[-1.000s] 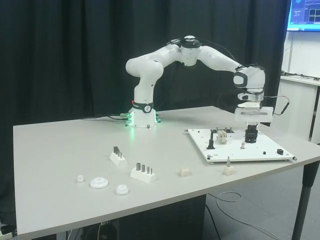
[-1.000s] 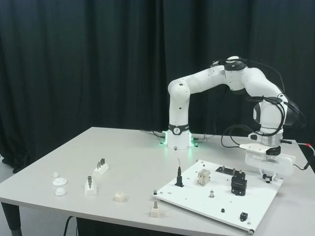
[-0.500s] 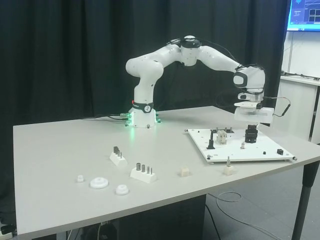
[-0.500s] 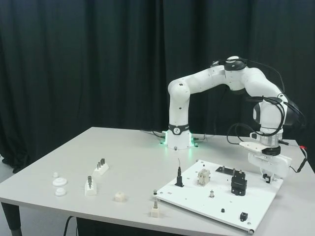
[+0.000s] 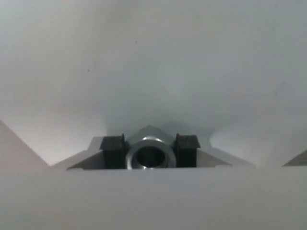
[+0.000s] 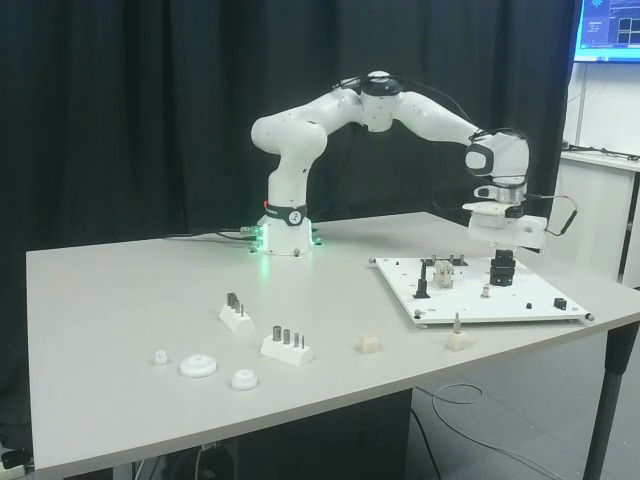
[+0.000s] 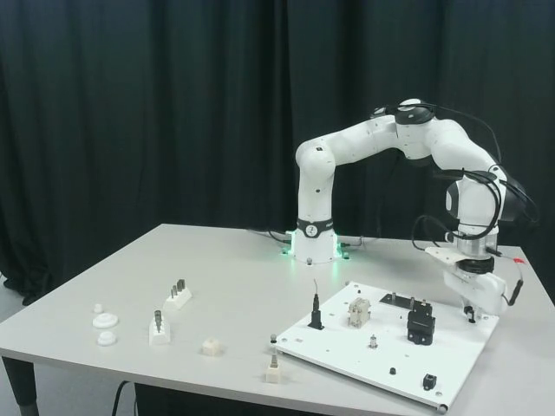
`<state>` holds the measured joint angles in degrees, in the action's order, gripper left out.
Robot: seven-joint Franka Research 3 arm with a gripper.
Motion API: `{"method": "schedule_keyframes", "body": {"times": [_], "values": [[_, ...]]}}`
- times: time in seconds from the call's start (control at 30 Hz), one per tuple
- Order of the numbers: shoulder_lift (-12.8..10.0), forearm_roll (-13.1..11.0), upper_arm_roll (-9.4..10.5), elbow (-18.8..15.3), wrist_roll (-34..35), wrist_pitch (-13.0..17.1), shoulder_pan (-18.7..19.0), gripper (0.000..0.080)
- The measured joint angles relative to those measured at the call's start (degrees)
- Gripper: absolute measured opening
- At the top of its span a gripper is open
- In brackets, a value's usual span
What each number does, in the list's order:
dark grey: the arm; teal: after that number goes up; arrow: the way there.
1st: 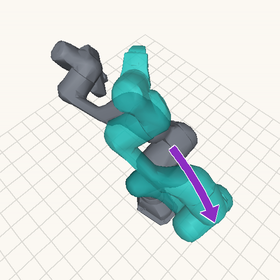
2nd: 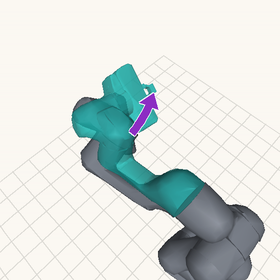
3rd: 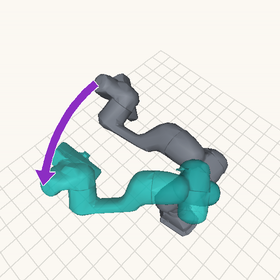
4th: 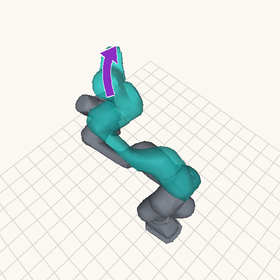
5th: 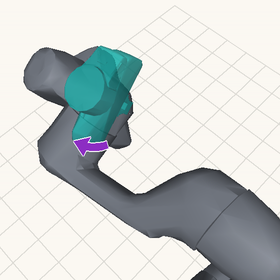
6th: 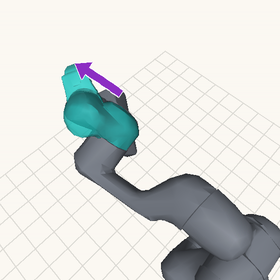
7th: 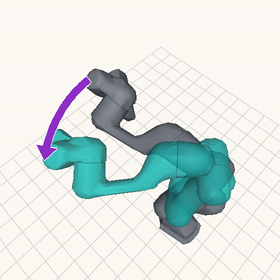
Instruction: Insert bolt 4.
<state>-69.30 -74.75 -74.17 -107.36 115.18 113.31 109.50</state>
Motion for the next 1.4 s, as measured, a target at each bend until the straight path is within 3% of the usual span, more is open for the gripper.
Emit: {"method": "schedule_keyframes", "body": {"times": [0.53, 1.4], "values": [[-0.1, 0.0, 0.00, -0.3, 14.7, 0.6, 0.4, 0.0225], [-0.1, -0.1, -0.20, -0.3, 17.3, 0.5, 0.4, 0.0225]]}}
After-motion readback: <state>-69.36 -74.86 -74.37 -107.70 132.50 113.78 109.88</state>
